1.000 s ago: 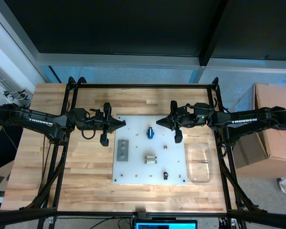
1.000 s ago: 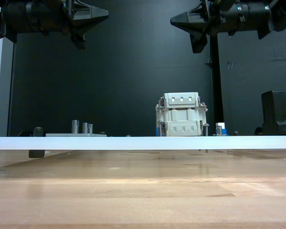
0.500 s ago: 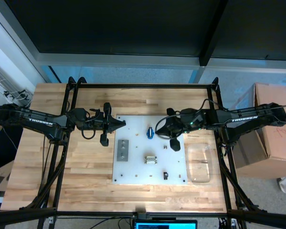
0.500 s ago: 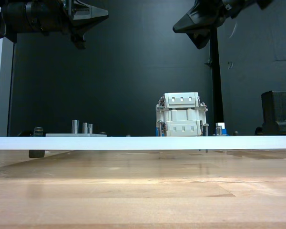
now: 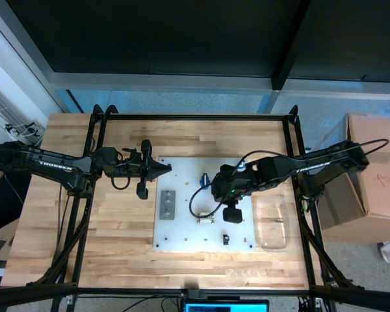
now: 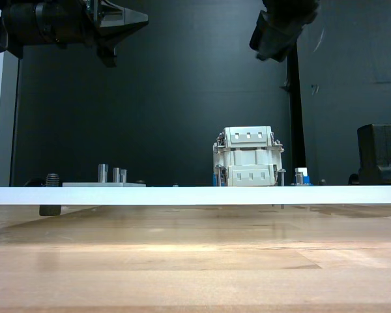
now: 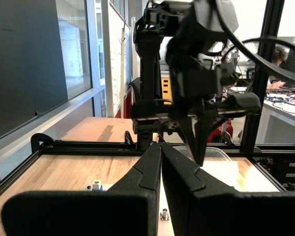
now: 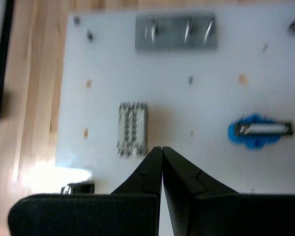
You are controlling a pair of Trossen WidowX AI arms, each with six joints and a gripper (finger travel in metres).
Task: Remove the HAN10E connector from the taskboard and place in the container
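HAN10E connector is seen seated upright on the white board, near the board's middle, and is held by neither arm. Bare board is left open on every side of it. The grey plate with its pins is set apart toward the left, the blue plug lies farther from the near edge, and a small black block stands nearer that edge. The clear container is laid on the table just beside the board's right edge; whether the two touch cannot be told.

The right gripper is hung high over the board and pointed downward, its fingers pressed together with nothing between them. In the low view it is shown well above the connector's top and a little to the right, with open air between. In its own wrist view the closed tips are seen against bare board just beside the connector's edge.

The left gripper is poised high near the board's far left corner, pointed inward and level, its fingers likewise pressed together and empty. It is placed well apart from the connector. A black frame is run around the table's edges, and both arms are reached in over its side rails.
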